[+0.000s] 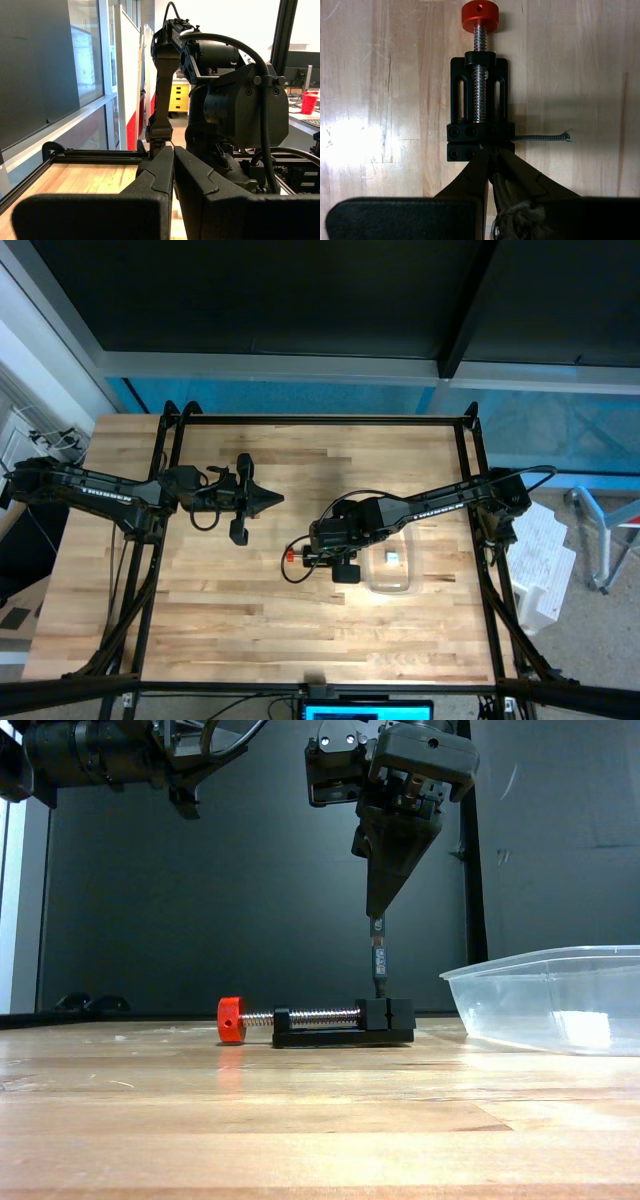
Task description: Pick the usb-c connector and install on the hub
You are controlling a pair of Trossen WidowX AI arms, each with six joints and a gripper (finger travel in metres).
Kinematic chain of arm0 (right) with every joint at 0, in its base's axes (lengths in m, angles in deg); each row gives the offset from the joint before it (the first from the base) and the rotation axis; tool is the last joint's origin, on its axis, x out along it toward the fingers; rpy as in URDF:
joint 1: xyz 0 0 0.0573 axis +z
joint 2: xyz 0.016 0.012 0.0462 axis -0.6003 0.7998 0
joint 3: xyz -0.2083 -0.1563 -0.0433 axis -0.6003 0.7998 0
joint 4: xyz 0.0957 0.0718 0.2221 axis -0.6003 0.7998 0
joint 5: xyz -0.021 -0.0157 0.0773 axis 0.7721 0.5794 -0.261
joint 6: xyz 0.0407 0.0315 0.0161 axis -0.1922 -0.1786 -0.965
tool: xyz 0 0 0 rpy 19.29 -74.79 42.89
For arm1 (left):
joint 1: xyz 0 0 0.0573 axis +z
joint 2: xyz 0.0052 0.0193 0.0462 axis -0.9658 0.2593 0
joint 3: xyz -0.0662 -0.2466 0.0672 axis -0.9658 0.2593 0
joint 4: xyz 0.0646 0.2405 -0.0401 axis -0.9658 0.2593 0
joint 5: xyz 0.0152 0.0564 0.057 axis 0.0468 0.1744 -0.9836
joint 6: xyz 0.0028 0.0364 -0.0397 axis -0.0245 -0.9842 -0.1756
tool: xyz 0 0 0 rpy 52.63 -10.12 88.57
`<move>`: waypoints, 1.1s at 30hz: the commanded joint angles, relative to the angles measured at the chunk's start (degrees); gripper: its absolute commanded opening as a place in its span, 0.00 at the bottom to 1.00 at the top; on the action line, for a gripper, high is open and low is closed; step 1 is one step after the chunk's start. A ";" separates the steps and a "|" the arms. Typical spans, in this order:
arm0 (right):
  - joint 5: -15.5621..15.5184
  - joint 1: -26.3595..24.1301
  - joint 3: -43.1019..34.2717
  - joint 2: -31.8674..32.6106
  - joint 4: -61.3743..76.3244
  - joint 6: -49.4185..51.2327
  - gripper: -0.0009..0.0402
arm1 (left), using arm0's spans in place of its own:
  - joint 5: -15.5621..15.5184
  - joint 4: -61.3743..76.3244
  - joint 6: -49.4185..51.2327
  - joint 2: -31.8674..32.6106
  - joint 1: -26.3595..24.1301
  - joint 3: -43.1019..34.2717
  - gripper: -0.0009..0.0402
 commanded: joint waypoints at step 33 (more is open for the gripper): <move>-0.96 -0.04 0.76 -0.66 -1.01 0.68 0.02 | 0.00 -0.02 0.00 0.00 0.00 -0.02 0.02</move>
